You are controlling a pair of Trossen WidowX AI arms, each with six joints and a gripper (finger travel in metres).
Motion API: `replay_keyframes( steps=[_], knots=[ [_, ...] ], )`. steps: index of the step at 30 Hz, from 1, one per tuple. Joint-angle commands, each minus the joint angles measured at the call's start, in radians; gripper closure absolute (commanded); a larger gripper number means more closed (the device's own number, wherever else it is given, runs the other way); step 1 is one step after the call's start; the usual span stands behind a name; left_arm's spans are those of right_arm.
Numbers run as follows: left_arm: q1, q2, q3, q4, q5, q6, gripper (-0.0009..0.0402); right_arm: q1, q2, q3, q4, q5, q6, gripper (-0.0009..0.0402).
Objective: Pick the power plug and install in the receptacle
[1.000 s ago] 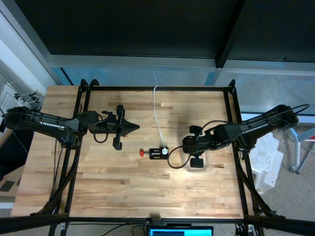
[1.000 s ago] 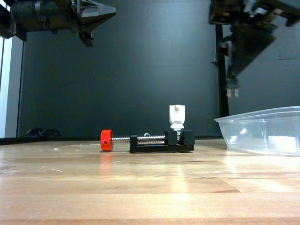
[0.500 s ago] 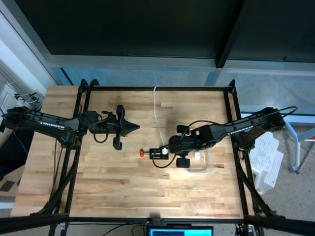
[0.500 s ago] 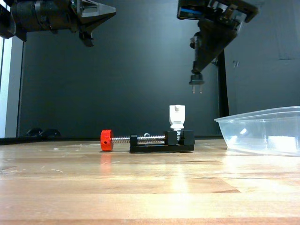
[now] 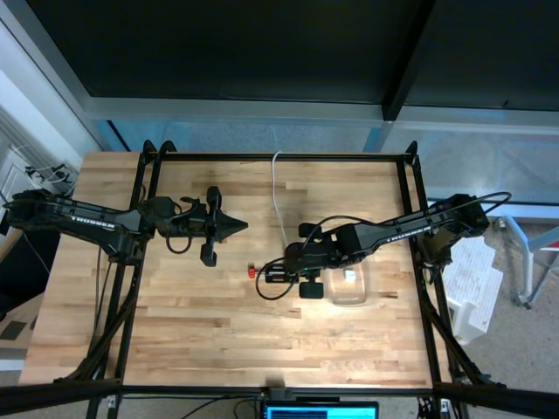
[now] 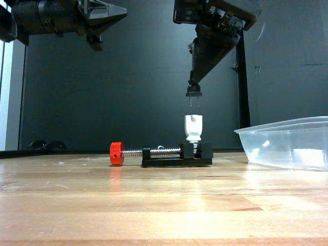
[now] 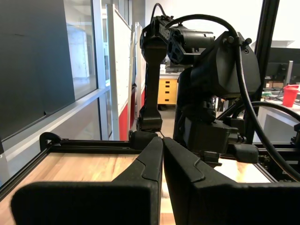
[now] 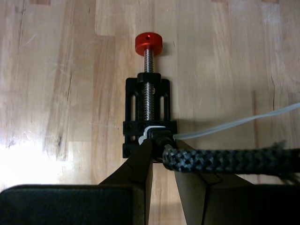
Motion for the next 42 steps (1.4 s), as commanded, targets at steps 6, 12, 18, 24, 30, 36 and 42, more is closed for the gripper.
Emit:
replay_keyframes(
  steps=[6,12,18,24,30,36,42],
  knots=[
    [0.0,0.0,0.0,0.0,0.0,0.0,0.0393,-0.002,0.014,-0.003,0.015,-0.001,-0.014,0.0393],
    [0.0,0.0,0.0,0.0,0.0,0.0,0.0393,-0.002,0.014,-0.016,0.027,-0.001,-0.017,0.0393],
    [0.0,0.0,0.0,0.0,0.0,0.0,0.0393,-0.002,0.014,-0.027,0.042,-0.001,-0.018,0.0393],
    [0.0,0.0,0.0,0.0,0.0,0.0,0.0393,-0.005,0.014,-0.027,0.042,0.0,-0.026,0.0393],
    [0.0,0.0,0.0,0.0,0.0,0.0,0.0393,-0.008,0.014,-0.034,0.043,0.0,-0.028,0.0393],
    [0.0,0.0,0.0,0.0,0.0,0.0,0.0393,-0.009,0.014,-0.034,0.043,0.0,-0.032,0.0393],
    [0.0,0.0,0.0,0.0,0.0,0.0,0.0393,-0.01,0.014,-0.044,0.058,-0.001,-0.032,0.0393]
  ],
)
